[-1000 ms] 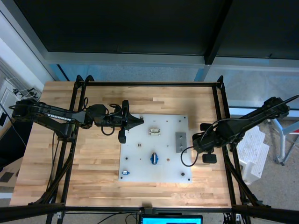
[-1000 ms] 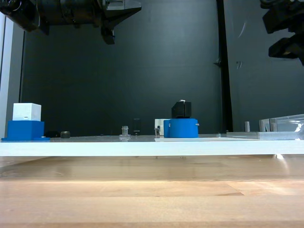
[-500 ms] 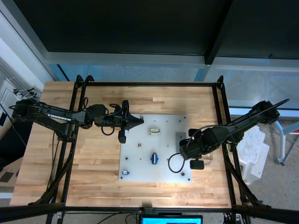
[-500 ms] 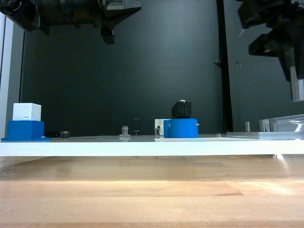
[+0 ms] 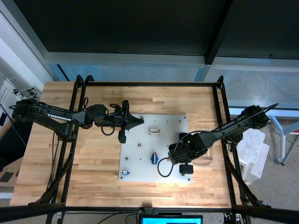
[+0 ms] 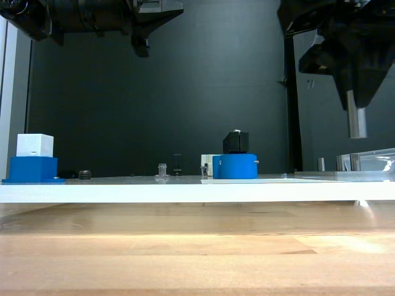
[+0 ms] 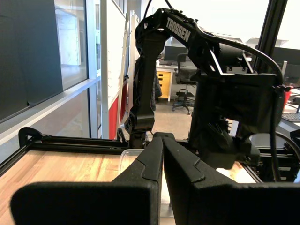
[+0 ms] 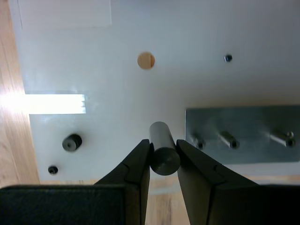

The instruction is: Pick the 16mm cylinder and install on the taskboard

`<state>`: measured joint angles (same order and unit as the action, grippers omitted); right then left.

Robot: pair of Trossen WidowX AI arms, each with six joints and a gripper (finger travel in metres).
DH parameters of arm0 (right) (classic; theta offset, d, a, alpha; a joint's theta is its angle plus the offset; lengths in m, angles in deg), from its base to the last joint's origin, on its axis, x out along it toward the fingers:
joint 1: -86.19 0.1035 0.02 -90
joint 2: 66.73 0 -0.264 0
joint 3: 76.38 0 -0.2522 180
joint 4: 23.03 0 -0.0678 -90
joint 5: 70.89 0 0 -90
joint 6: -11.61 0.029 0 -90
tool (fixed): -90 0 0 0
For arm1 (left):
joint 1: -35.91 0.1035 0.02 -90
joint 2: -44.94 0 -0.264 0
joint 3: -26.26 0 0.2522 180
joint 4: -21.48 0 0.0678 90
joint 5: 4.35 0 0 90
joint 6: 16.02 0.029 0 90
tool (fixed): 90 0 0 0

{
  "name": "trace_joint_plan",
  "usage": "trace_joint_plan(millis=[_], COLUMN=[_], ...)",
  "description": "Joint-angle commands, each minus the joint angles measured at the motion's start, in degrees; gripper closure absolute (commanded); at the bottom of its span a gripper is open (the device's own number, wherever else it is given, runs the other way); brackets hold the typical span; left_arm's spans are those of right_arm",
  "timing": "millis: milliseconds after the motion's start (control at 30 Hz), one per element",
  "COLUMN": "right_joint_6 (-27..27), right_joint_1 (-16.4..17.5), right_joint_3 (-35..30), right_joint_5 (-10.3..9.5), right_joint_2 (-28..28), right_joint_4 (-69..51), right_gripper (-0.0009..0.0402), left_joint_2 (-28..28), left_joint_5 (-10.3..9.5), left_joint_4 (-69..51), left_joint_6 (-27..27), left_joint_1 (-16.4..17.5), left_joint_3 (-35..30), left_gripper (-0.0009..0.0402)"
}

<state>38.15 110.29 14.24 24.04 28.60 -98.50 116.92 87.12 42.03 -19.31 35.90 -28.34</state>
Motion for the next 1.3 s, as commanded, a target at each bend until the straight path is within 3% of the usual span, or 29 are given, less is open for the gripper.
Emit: trace_joint_plan(millis=[33, 600, 1300], right_joint_6=[-0.02, -2.45, -2.95], right_joint_1=[-0.28, -1.95, -2.05], right_joint_3=[-1.9, -8.79, -9.29], right_joint_5=[0.17, 1.31, 1.03], right_joint_2=[2.03, 10.19, 13.05], right_joint_4=[0.09, 0.81, 2.97], right_gripper=[0.0381, 0.0382, 0.0382], left_joint_2=[0.0, 0.0, 0.0], left_joint_5=[0.02, 0.0, 0.02], left_joint_4=[0.0, 0.0, 0.0], left_joint_6=[0.02, 0.02, 0.02], left_joint_1=[0.0, 0.0, 0.0], left_joint_3=[-0.02, -0.02, -0.02], left_gripper=[0.0393, 0.0393, 0.0393])
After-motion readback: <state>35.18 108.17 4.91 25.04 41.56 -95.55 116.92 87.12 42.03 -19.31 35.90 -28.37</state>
